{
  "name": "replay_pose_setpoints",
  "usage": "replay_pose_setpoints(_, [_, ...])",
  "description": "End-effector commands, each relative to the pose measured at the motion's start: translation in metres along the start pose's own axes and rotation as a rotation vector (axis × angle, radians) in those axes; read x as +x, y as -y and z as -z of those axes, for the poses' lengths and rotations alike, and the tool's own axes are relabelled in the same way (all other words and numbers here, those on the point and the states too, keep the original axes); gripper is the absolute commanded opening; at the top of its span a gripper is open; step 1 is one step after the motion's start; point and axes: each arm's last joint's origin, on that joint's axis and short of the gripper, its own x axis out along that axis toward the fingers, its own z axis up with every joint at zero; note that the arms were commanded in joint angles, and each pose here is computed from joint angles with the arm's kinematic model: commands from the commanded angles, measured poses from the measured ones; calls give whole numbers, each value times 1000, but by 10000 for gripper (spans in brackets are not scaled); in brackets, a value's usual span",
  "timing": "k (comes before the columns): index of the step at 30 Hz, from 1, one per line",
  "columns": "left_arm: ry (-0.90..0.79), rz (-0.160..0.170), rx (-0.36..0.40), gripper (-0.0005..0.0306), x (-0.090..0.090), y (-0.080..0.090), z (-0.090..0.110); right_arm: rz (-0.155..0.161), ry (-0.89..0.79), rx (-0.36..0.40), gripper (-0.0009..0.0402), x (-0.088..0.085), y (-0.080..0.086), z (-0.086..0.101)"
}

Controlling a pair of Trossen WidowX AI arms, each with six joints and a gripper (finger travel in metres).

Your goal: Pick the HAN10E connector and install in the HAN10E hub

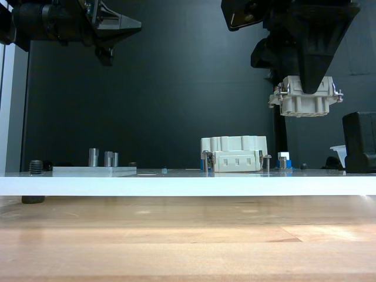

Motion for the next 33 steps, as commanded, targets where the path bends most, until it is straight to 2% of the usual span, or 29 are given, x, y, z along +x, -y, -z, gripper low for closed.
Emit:
replay_pose_setpoints(1, [0, 0, 0, 0, 0, 0, 0, -5, 2, -8, 4, 3, 0, -2])
replay_pose_setpoints(26, [0, 0, 0, 0, 0, 0, 0, -9, 19, -14, 4, 4, 3, -5])
replay_pose_setpoints(29, [0, 0, 0, 0, 0, 0, 0, -8, 13, -14, 4, 8, 2, -7])
replay_pose_setpoints(33, [0, 0, 0, 0, 0, 0, 0, -25, 8, -22, 4, 10, -1, -12])
